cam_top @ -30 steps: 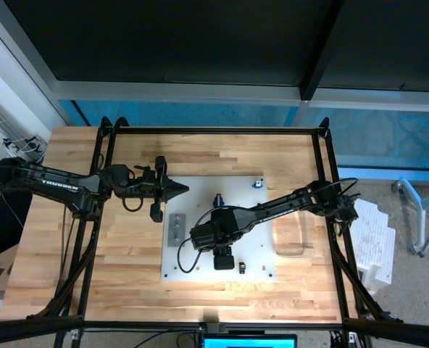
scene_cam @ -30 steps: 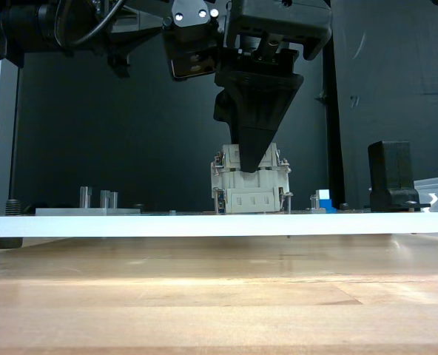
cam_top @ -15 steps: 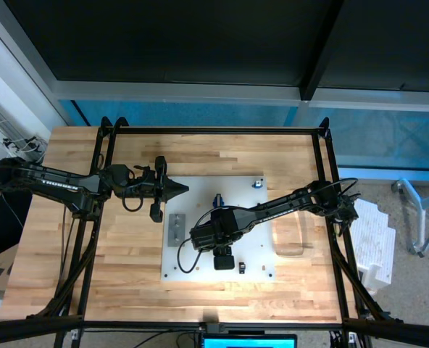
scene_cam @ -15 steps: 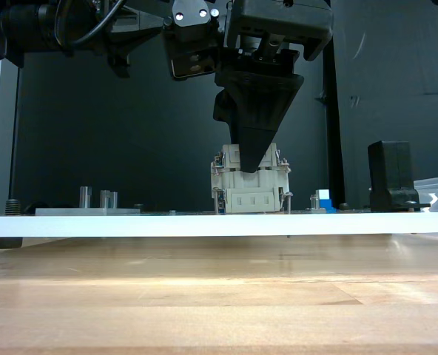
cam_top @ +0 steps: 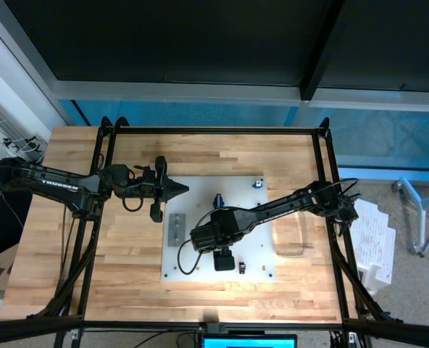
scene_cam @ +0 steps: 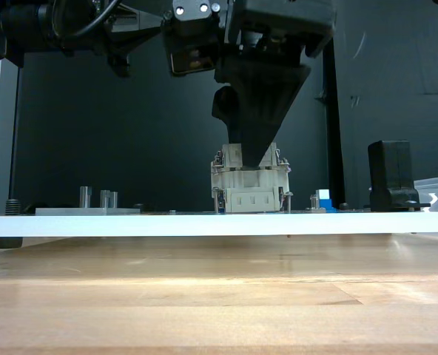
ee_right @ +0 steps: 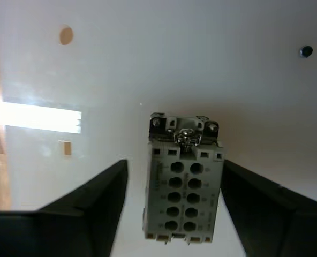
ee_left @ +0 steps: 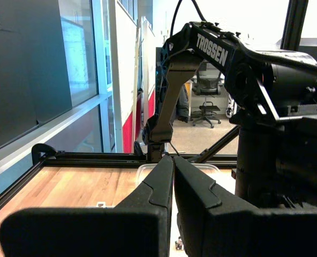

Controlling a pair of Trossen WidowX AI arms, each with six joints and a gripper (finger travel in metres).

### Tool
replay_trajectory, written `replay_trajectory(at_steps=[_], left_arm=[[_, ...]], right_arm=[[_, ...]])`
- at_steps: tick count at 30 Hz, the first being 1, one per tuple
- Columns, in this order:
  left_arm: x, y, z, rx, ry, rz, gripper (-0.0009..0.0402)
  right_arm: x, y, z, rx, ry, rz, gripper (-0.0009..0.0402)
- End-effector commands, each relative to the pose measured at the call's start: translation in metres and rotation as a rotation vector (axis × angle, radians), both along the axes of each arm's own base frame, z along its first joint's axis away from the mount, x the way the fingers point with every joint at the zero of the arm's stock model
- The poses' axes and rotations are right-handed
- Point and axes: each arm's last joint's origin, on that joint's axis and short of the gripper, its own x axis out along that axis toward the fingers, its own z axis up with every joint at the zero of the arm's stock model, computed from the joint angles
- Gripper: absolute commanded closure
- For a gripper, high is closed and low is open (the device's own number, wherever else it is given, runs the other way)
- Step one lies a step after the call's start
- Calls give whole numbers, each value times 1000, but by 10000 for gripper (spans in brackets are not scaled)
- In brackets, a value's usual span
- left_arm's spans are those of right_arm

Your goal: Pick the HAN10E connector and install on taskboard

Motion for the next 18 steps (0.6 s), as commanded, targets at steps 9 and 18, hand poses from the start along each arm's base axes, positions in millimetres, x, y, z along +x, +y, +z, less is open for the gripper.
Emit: replay_trajectory(at_steps=[9,18], left_arm=[[0,0,0,0,0,0,392],[0,0,0,0,0,0,392]], right_arm=[[-6,-1,18,9,-20,-9,23],[-18,-5,43,16,-47,-10,34]])
